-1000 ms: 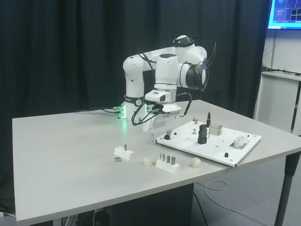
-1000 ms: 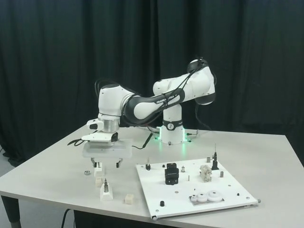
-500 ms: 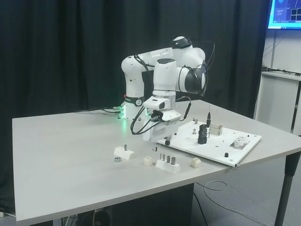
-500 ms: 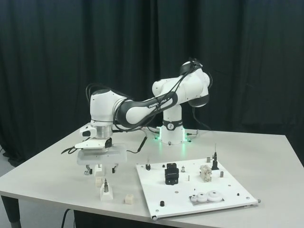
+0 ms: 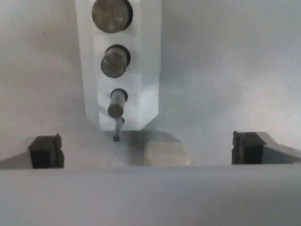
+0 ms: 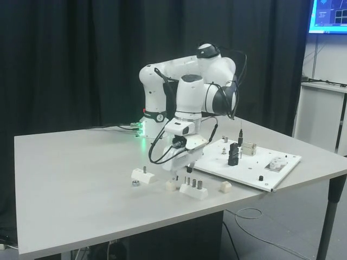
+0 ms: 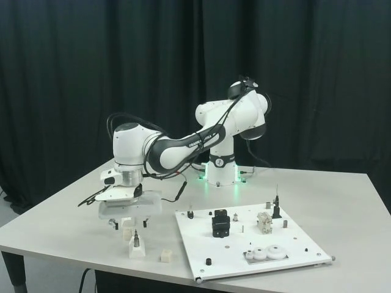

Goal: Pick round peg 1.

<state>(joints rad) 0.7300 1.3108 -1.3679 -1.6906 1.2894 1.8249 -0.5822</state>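
Observation:
A white peg holder [image 5: 120, 61] carries a row of round grey pegs, from a thick one [image 5: 111, 13] down to a thin pin [image 5: 116, 130]. In the room views the holder [image 6: 193, 190] [image 7: 137, 249] stands near the table's front edge. My gripper [image 5: 146, 150] [image 6: 181, 173] [image 7: 129, 223] hangs open just above the table beside the holder's thin-pin end. Both black fingertips [image 5: 44, 151] stand far apart with nothing between them but a small white cube [image 5: 165, 153]. No peg is held.
A second white holder [image 6: 143, 174] with one peg and a small ring [image 6: 135, 183] lie to the left. Another white cube [image 6: 225, 186] sits to the right. The white assembly board [image 6: 282, 172] with black and grey parts lies further right.
The arm swung away from the board's edge toward the table's front and came down, so the gripper now hangs low beside the peg holder. The fingers stayed open.

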